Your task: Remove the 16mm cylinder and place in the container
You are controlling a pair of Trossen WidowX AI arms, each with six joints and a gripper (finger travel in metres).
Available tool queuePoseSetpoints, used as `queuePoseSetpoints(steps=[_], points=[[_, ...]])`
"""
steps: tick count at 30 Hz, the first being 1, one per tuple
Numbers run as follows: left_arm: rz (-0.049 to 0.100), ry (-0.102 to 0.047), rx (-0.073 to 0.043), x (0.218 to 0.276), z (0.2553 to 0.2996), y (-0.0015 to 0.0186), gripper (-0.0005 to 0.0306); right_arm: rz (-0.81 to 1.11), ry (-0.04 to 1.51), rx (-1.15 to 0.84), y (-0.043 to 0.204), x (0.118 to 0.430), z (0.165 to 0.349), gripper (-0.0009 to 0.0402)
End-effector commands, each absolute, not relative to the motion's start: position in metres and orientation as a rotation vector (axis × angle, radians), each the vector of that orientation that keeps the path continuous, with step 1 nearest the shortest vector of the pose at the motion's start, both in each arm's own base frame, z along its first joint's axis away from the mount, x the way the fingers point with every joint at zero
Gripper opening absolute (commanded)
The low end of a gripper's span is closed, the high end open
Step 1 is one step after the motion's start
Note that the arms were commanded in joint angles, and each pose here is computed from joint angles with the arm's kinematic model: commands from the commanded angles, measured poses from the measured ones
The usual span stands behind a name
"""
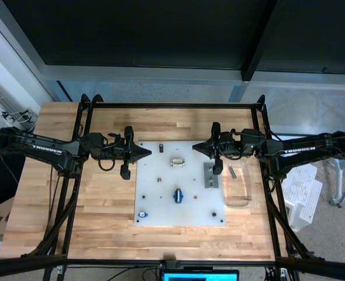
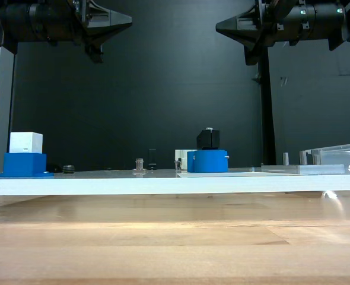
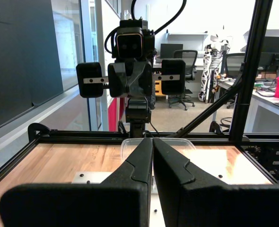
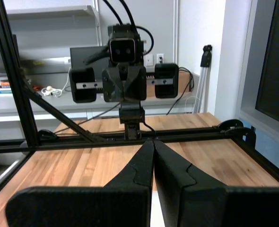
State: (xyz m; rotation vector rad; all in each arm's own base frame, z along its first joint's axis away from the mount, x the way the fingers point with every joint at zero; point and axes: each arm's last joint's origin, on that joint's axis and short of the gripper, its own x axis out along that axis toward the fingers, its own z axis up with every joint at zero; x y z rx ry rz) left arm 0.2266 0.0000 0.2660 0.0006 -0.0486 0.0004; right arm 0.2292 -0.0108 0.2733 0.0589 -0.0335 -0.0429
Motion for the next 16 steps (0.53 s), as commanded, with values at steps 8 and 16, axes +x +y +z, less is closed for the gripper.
queuePoseSetpoints(steps=[8,16], points=[[0.001,-0.049,0.001,0.2267,0.2661,0.0001,0.0000,-0.013,-0.053,0.071,-0.0092,0.2294,0.2763,0.0000],[0.001,-0.049,0.001,0.2267,0.2661,0.0001,0.0000,-0.013,-0.051,0.069,-0.0091,0.2295,0.2761,0.0000]])
